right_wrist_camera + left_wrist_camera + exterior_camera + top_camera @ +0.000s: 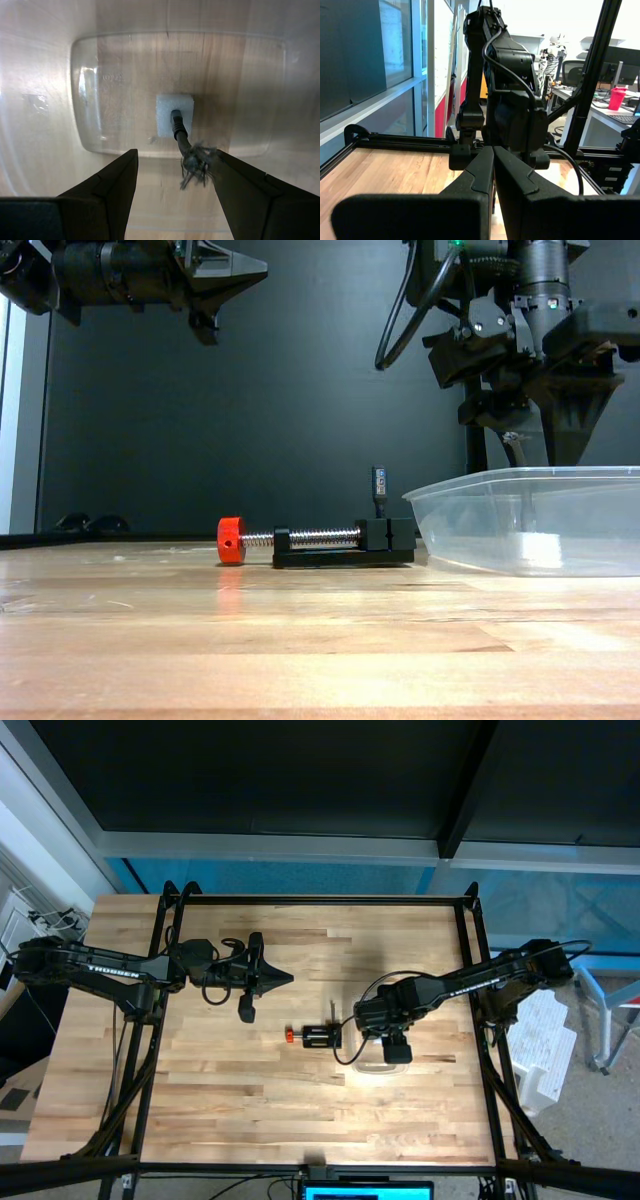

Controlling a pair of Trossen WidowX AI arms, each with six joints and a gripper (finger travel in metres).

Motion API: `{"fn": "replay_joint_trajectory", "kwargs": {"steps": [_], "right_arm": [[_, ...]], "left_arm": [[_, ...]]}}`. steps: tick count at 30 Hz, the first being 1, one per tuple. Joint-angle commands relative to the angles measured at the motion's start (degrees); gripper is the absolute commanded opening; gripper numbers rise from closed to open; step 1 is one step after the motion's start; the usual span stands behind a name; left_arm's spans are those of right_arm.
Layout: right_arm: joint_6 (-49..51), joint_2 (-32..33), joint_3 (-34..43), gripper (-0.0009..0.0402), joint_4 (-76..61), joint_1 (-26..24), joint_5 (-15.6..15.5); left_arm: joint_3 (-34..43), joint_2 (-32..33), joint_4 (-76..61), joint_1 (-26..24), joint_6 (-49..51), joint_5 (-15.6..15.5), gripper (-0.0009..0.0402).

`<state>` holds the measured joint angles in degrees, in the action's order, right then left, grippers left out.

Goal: Pick the usb-c connector and install on the hub

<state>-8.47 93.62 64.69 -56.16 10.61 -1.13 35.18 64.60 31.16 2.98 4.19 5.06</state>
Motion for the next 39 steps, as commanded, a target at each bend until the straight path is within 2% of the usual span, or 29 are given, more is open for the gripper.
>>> {"fn": "replay_joint_trajectory", "kwargs": {"steps": [1, 10, 20, 22, 39], "right_arm": [[-0.04, 0.68, 0.0, 0.02, -0.13, 0.11, 0.0], [-0.04, 3.28, -0.04, 0.02, 1.25, 0.31, 0.07], [0.04, 3.58, -0.11, 0.0182, 1.84, 0.28, 0.37], [0.0, 3.58, -0.17, 0.018, 1.95, 0.26, 1.22], [-0.07, 3.61, -0.94, 0.018, 3.17, 0.24, 2.08]], "left_arm": [[0.02, 0.0, 0.02, 0.02, 0.0, 0.0, 0.0], [0.02, 0.0, 0.02, 0.0, 0.0, 0.0, 0.0], [0.02, 0.0, 0.02, 0.0, 0.0, 0.0, 0.0], [0.02, 0.0, 0.02, 0.0, 0.0, 0.0, 0.0], [0.02, 0.0, 0.02, 0.02, -0.02, 0.0, 0.0]]}}
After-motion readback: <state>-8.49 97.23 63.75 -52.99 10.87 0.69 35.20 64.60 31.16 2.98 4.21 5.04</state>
